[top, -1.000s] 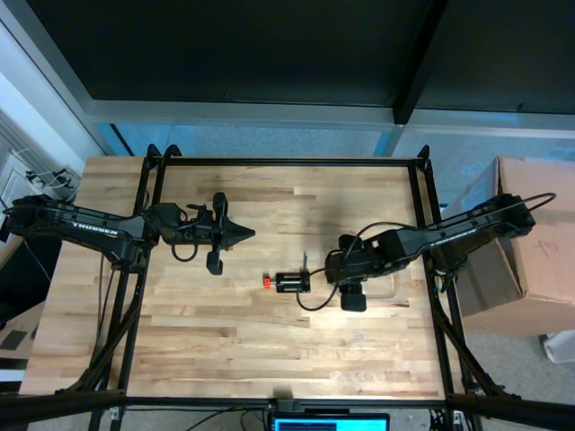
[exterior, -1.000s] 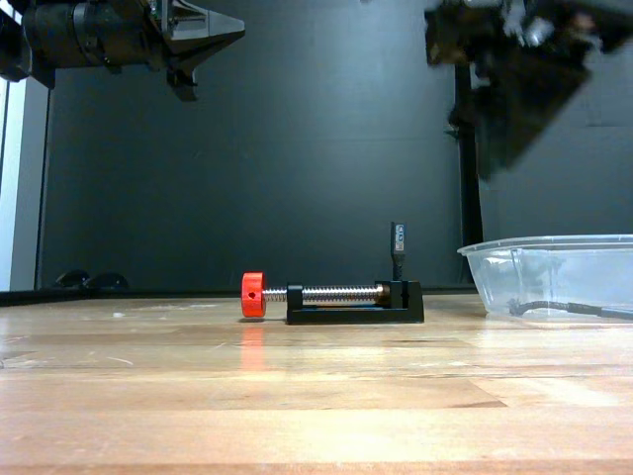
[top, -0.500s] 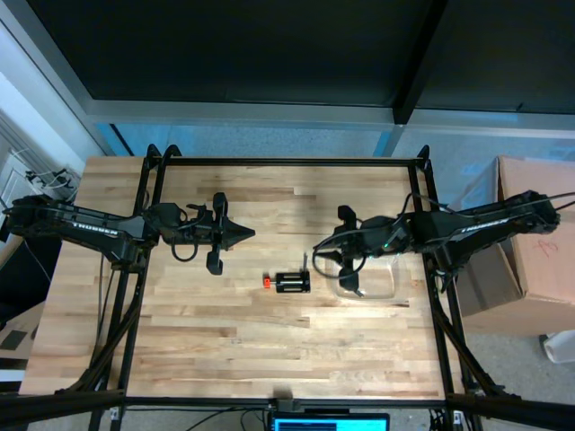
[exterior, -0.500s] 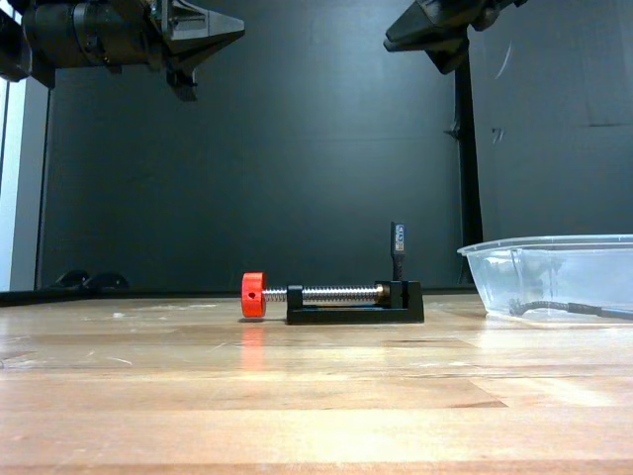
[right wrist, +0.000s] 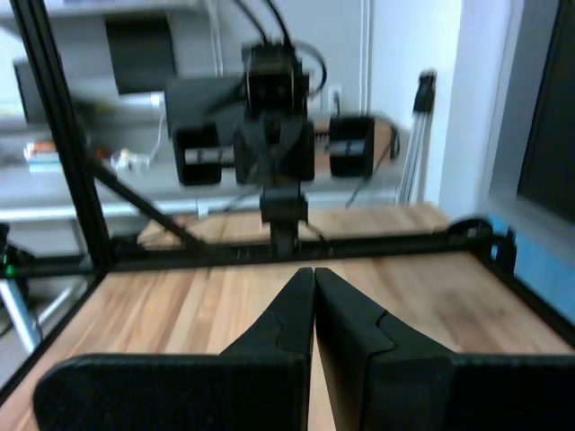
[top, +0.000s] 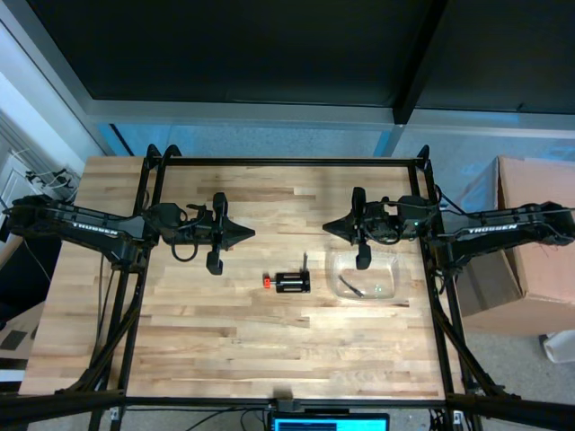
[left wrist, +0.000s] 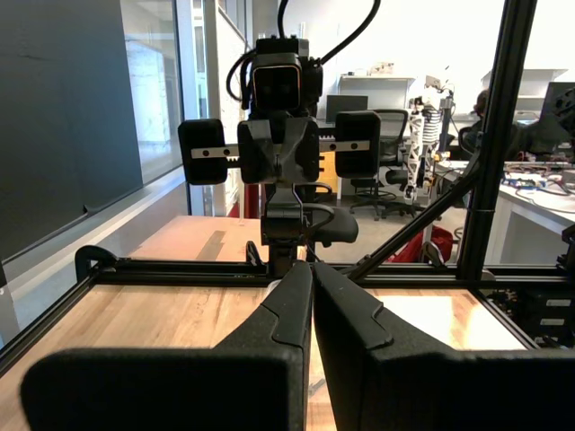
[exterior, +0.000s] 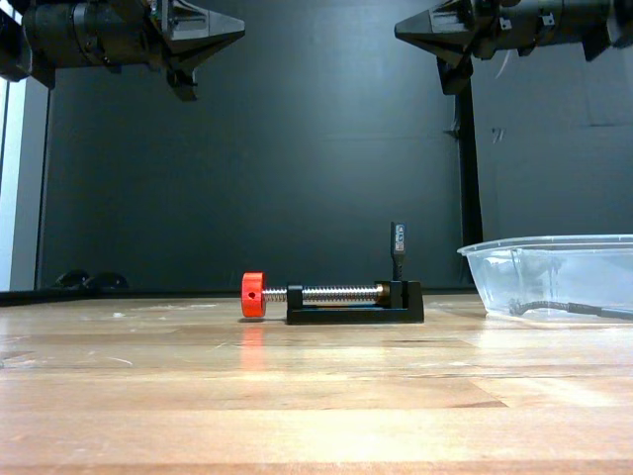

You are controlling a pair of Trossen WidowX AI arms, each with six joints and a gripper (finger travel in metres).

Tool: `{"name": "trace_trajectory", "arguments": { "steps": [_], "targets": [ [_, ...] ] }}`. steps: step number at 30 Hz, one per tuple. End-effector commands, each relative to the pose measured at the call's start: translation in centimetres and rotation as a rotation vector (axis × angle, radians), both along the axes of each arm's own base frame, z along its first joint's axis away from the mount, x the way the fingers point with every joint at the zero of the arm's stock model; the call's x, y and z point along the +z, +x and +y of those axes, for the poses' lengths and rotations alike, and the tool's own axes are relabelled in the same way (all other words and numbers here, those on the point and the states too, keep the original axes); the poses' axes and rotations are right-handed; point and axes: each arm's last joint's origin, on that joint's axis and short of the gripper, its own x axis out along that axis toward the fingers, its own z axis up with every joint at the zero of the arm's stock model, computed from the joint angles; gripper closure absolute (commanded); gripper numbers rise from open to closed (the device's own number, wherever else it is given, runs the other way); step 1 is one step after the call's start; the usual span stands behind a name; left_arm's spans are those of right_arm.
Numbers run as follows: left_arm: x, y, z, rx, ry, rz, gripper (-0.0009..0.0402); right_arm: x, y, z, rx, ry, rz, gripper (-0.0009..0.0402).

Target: Remove the USB-C connector from the USB-C receptacle and place in the container

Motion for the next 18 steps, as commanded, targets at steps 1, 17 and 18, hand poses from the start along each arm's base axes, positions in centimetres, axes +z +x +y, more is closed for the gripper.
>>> {"name": "trace_trajectory", "arguments": {
  "steps": [1, 17, 18],
  "targets": [
    [0.02, 0.0, 0.01, 0.0, 0.0, -0.001, 0.0393, -0.4, -0.1, -0.08, -0.028, 0.0, -0.029, 0.0393],
    [0.02, 0.0, 0.01, 0.0, 0.0, -0.001, 0.0393, -0.41, -0.12, -0.09, -0.027, 0.001, -0.04, 0.0393],
    [0.02, 0.0, 0.01, 0.0, 0.0, -0.001, 0.0393, -0.41, -0.12, -0.09, -0.027, 0.001, -0.04, 0.0393]
  ]
}}
